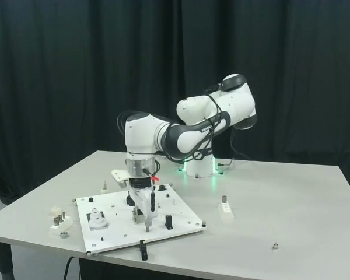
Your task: Pick square peg 4.
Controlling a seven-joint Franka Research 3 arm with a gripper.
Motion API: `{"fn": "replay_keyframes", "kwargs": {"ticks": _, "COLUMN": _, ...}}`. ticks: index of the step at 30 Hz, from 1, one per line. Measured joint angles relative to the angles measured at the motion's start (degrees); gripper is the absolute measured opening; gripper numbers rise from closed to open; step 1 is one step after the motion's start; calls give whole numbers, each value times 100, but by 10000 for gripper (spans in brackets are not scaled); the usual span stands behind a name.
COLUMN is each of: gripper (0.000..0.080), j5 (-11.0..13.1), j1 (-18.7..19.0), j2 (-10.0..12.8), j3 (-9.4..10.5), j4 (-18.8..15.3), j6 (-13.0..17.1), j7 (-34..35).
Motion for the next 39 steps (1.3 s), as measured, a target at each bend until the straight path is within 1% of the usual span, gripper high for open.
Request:
{"fn": "replay_keyframes", "kwargs": {"ticks": 1, "gripper": 788, "j5": 0, "j1": 13, "j2": -3, "j3": -19, "j4": 1, "j6": 0, "j7": 12}}
{"fn": "replay_keyframes", "kwargs": {"ticks": 7, "gripper": 797, "j5": -2, "j1": 85, "j2": -9, "j3": -120, "j4": 2, "j6": 0, "j7": 39}}
{"fn": "replay_keyframes", "kwargs": {"ticks": 16, "gripper": 799, "j5": -27, "j1": 146, "j2": -12, "j3": -190, "j4": 2, "j6": 0, "j7": 60}}
{"fn": "replay_keyframes", "kwargs": {"ticks": 39, "gripper": 800, "j5": -125, "j1": 199, "j2": -12, "j3": -246, "j4": 5, "j6": 0, "j7": -140}}
